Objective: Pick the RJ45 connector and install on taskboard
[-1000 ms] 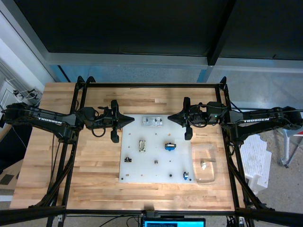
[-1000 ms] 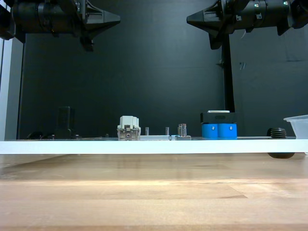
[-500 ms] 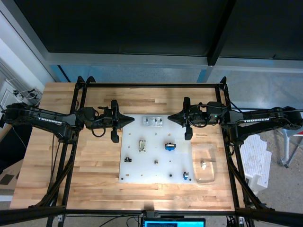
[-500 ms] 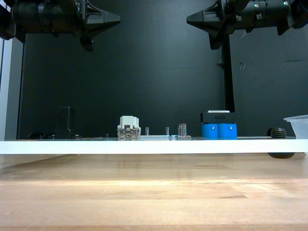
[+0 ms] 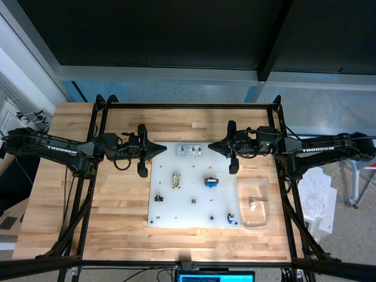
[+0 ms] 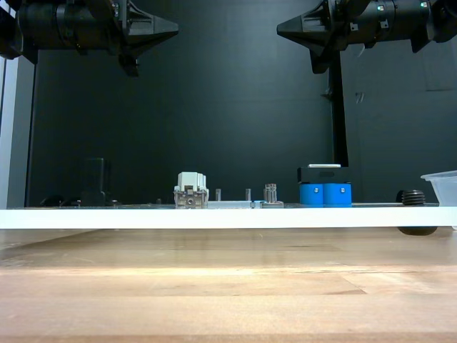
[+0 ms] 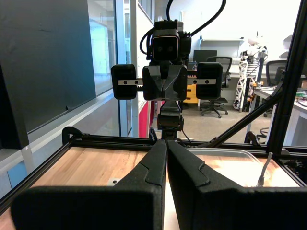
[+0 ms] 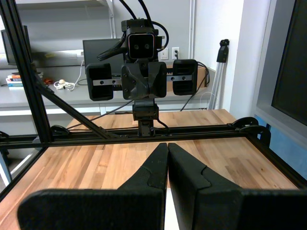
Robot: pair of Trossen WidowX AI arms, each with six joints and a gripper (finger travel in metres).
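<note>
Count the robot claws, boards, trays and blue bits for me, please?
White board: 1
Clear tray: 1
Blue parts on the board: 2, the blue block and the blue jack
Grippers: 2, left gripper and right gripper, both shut, high over the board's far corners
Total: 6

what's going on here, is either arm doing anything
Nothing is being handled. The left gripper and right gripper both hang shut and empty, high over the white board's far end, facing each other. A pale shape sits in the clear tray; whether the connector is there or in the blue jack, I cannot tell.
</note>
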